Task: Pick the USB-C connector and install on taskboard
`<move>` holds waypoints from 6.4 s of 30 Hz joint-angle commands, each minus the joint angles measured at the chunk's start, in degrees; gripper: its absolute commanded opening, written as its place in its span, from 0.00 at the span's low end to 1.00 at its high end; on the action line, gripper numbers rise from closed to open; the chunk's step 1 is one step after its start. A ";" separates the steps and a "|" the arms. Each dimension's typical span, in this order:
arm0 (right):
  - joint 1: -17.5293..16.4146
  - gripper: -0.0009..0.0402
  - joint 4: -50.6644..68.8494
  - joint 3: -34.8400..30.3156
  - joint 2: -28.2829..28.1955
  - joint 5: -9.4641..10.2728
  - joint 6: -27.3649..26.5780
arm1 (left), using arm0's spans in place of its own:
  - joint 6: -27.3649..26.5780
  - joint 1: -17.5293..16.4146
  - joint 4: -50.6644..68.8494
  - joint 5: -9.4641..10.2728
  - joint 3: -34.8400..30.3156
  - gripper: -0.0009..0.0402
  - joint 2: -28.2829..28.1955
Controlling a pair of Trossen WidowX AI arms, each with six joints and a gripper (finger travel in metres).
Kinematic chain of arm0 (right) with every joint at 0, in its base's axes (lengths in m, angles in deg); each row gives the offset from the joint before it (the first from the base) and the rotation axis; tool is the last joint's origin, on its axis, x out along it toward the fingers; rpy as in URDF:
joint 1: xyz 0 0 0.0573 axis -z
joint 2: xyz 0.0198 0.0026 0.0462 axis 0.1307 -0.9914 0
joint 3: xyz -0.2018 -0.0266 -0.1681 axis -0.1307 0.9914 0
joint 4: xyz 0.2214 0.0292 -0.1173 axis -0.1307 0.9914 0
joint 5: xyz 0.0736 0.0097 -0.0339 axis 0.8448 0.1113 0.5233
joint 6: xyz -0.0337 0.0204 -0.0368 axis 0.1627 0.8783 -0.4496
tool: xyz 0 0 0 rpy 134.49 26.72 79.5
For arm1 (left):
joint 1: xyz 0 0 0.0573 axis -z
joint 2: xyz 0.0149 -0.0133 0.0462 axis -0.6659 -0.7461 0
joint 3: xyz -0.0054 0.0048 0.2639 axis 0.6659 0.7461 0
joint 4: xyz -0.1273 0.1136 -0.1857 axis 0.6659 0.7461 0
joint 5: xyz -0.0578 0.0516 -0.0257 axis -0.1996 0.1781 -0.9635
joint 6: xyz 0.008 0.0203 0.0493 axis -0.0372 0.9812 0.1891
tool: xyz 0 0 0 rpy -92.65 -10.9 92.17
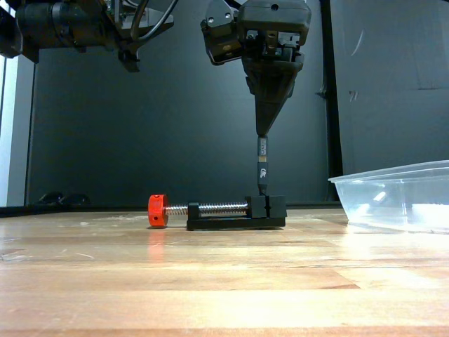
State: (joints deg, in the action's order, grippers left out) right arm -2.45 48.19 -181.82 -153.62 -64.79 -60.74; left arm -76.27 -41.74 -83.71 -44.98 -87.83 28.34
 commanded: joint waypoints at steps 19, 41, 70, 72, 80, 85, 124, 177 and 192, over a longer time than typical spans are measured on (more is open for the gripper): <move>0.22 0.02 -4.59 4.72 -0.02 0.20 -0.83 | 0.00 -0.02 -0.02 0.00 -0.02 0.02 -0.02; 0.22 0.19 -4.66 4.63 1.90 0.20 -2.51 | 0.00 0.00 0.00 0.00 -0.02 0.02 -0.02; 0.20 0.54 1.44 4.66 10.86 0.72 -5.18 | 0.00 0.00 0.00 0.00 -0.02 0.02 -0.02; 0.20 0.53 1.55 4.66 11.39 0.76 -5.53 | 0.00 0.00 -0.02 0.00 -0.02 0.02 0.00; 1.01 0.47 0.44 5.16 16.50 0.68 -9.49 | 0.00 0.00 -0.02 0.00 -0.02 0.02 -0.02; 1.84 0.42 -4.72 9.01 21.86 0.63 -11.65 | 0.00 0.00 0.00 0.00 -0.02 0.02 -0.02; 13.75 0.02 -84.43 64.48 55.60 12.22 -17.33 | 0.00 -0.02 0.00 0.00 -0.02 0.02 -0.02; 13.25 0.02 -95.65 70.16 56.65 10.56 -19.85 | 0.00 -0.02 0.00 0.00 -0.02 0.02 -0.02; 13.18 0.02 -95.27 70.23 56.65 10.67 -19.08 | 0.00 0.00 0.00 0.00 -0.02 0.02 -0.02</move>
State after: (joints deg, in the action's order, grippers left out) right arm 10.75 -47.13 -111.48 -96.94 -54.24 -79.97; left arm -76.27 -41.74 -83.71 -44.98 -87.86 28.34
